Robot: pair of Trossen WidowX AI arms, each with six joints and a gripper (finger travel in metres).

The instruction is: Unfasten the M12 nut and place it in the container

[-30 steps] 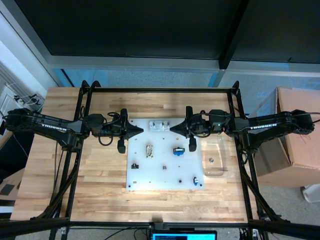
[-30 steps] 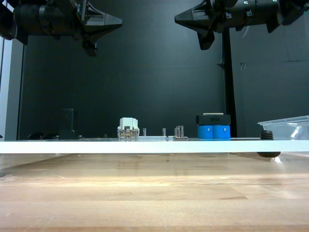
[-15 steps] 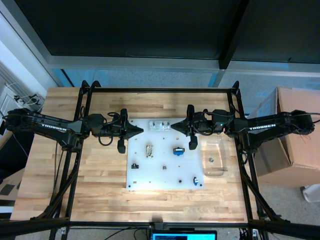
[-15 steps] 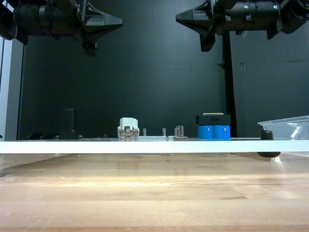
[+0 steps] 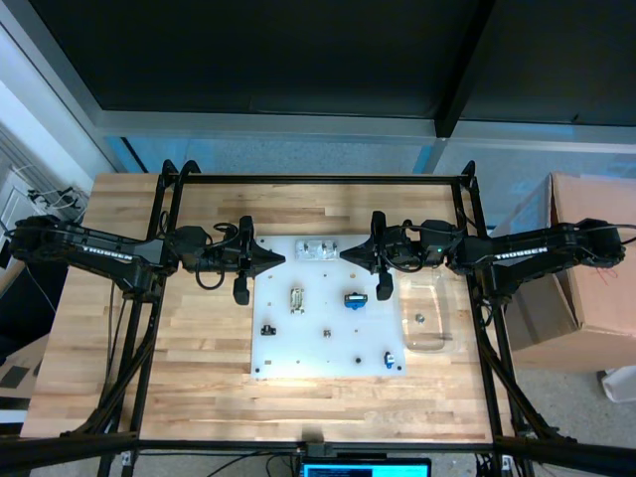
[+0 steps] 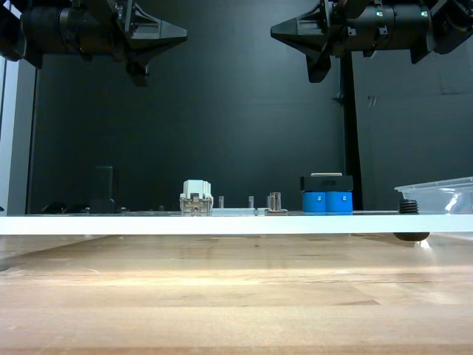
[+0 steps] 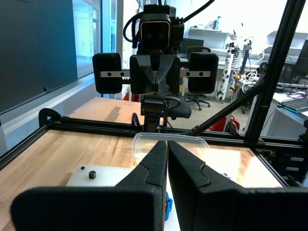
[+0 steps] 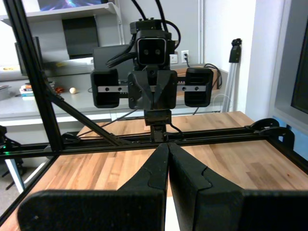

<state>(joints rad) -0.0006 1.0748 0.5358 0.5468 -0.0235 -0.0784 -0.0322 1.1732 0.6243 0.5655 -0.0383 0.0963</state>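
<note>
The M12 nut (image 5: 419,319) lies free in the container (image 5: 444,308); the stud (image 6: 409,206) stands bare. The right gripper (image 5: 341,254), jaws pressed together and empty, hangs high, the nearer arm; the nut lies below, near-right of it. The left gripper (image 5: 283,259), jaws likewise pressed together, hangs high opposite.

The left arm (image 5: 94,248) and right arm (image 5: 527,246) are matte black, with white "TROSSEN" lettering on the forearms, looped black cables at the wrists and a green light on the right. The left gripper (image 5: 278,259) and right gripper (image 5: 345,254) face each other above the board's (image 5: 308,348) far edge, each ending in wedge-shaped fingers.
</note>
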